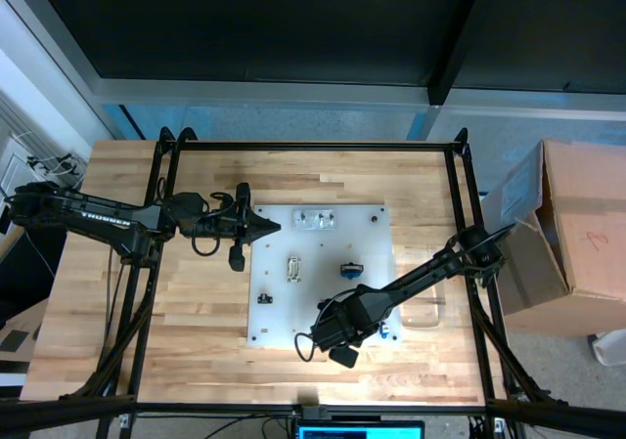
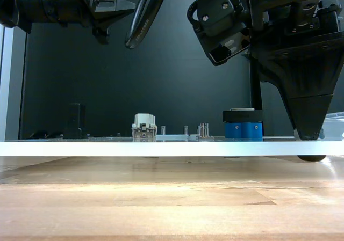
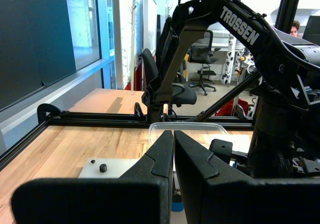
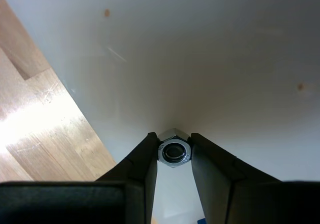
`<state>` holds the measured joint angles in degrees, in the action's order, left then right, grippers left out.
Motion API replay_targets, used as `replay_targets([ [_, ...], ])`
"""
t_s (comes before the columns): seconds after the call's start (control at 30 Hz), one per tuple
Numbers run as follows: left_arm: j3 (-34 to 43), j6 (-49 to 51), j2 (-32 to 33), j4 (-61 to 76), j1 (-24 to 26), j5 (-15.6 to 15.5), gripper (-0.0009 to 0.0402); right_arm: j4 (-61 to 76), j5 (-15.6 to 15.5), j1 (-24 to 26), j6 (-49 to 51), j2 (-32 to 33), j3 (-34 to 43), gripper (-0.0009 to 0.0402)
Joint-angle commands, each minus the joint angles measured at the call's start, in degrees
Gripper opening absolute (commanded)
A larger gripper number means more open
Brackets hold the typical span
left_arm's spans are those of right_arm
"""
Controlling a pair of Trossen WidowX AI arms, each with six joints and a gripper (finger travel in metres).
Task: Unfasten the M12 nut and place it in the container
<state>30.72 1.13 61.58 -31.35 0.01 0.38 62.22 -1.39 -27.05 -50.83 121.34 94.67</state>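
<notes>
Fingers [image 4: 145, 159] of the right gripper [image 4: 174, 137] are clamping the nut [image 4: 174, 152], apparently on its stud, at the board's [image 4: 200, 59] five o'clock for unscrewing, while the closed-fingered left gripper [image 1: 272, 227] is hovering at nine.

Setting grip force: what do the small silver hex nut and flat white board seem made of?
Small silver hex nut, gripped by the right gripper at the flat white board's near right edge, stud unseen: glinting metal, likely steel. Board: probably matte plastic, faintly scratched. Left gripper hangs over its far left edge.
</notes>
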Motion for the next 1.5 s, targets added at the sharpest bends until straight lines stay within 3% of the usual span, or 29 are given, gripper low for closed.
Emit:
replay_targets([
  [0.03,0.0,0.0,0.02,-0.02,0.0,0.02,0.0,0.02,0.09,0.02,3.34,-0.17,-0.04,0.004],
  [0.27,0.0,0.0,0.02,-0.02,-0.02,0.02,0.0,-0.33,0.07,0.0,22.14,-0.26,-0.04,-0.0002],
  [0.87,0.0,0.0,0.02,-0.02,0.0,0.0,0.0,-0.9,0.11,0.07,85.59,-0.37,-0.04,0.0012],
  [1.1,0.0,0.0,0.02,-0.02,0.0,0.0,0.0,-1.36,0.11,0.04,96.32,-0.37,-0.46,0.0032],
  [1.3,0.0,-0.02,0.02,-0.02,0.0,0.02,0.0,-1.2,0.09,-0.07,96.17,-0.37,-0.48,0.0059],
  [1.5,0.0,0.0,0.02,-0.02,0.0,0.02,0.0,-1.07,-0.17,-0.17,94.62,-0.63,-0.48,0.0123],
])
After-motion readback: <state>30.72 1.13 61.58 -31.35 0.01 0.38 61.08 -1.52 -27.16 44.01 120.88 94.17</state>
